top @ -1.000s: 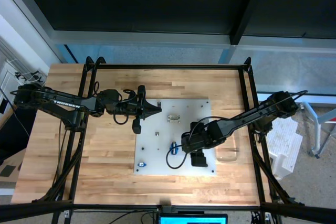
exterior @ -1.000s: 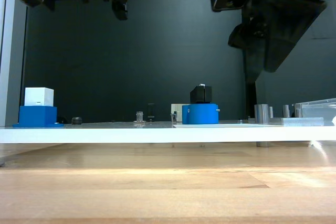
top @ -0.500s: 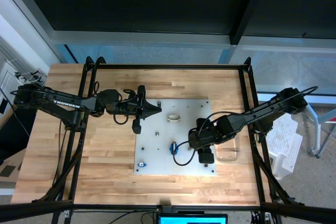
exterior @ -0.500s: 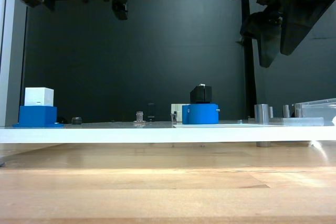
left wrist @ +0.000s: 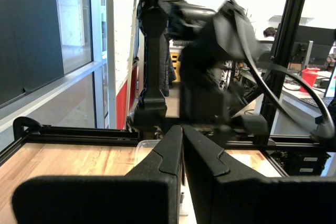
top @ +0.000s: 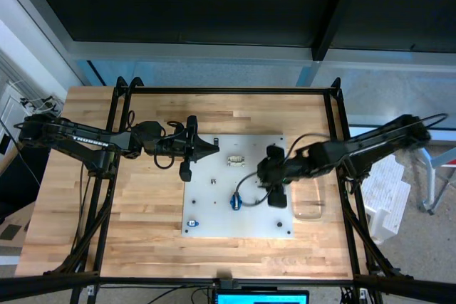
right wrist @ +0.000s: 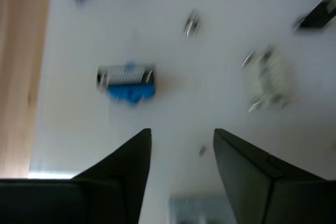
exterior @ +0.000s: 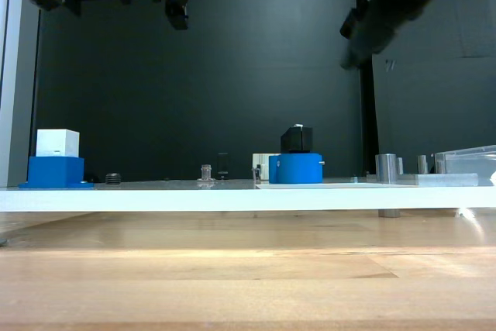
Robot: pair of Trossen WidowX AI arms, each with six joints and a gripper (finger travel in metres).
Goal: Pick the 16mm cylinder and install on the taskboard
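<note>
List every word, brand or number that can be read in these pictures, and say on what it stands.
"TROSSEN": white letters on the left arm's black link, high view.
The blue screen at the table's near edge: text too small to read.
No other text.
The left pincer, shut, hangs over the large flat white taskboard's far left corner; the right pincer, open, over its right part.

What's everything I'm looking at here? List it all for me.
Table: one, light wood, under everything.
Taskboard: one, white, mid-table.
Blue connector: one, blue, mid-board.
Beige connector: one, beige, board's far side.
Small base: one, blue with white cube, board's near-left corner.
Clear tray: one, transparent, beside the board's right edge.
Silver pegs: at least two, board's right side.
Left gripper: black, shut, above board's far-left edge.
Right gripper: black, open, empty, above board's right part.
</note>
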